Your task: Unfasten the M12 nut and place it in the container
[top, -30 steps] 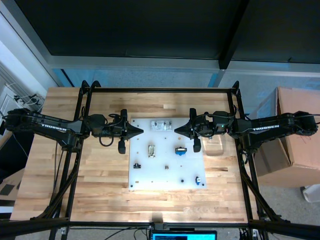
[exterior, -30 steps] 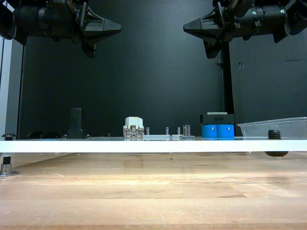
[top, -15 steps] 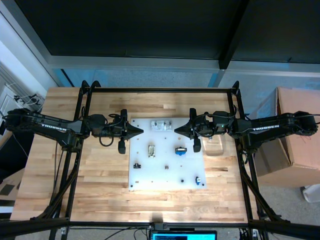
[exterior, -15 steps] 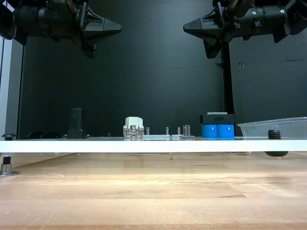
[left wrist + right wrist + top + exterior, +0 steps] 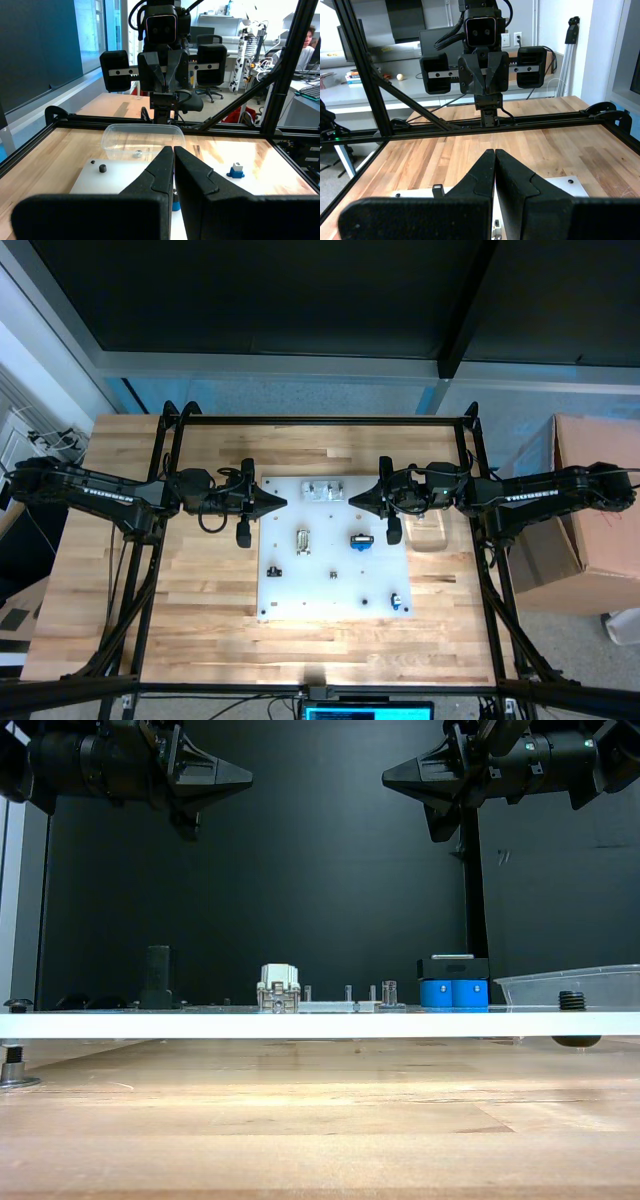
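Wooden desk point(image 5: 200, 610) is carrying the white board point(image 5: 300, 590). High view: left hand point(image 5: 284, 502) and right hand point(image 5: 351, 500) are hovering above the board's far part, tips facing. Low view: stud point(image 5: 571, 1001) is showing bare ribs. Left wrist view: nut point(image 5: 137, 154) is lying inside the clear container point(image 5: 112, 142). Both wrist views: fingers are pressing together, gripping nothing.

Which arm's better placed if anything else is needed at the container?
Right. The right gripper, shut, hangs high, nearer the container; the left gripper, shut, hangs across the board. The stud is bare, and a small silver nut seems to lie in the container.
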